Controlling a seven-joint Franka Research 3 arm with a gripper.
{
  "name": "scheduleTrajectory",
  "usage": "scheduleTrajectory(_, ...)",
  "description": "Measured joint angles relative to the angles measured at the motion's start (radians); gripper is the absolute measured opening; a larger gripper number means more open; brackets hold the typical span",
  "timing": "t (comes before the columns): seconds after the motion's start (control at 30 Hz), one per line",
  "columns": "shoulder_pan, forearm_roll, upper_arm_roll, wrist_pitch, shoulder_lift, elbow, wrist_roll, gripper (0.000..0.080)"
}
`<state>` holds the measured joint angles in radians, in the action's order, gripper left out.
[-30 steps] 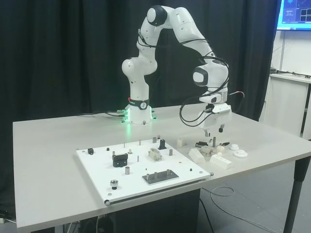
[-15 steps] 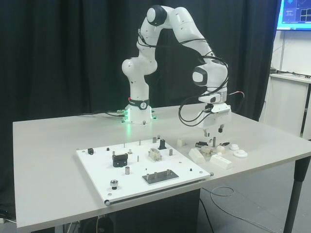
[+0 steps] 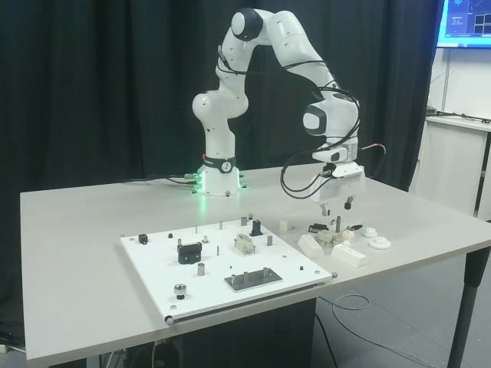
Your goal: Remove square peg 3.
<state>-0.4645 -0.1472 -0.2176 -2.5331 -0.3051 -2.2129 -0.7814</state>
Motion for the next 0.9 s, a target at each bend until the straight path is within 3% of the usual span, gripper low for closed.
scheduleTrajectory(0.9,0.0,0.006,-0.017,0.0,0.0,0.013,0.001,0.08)
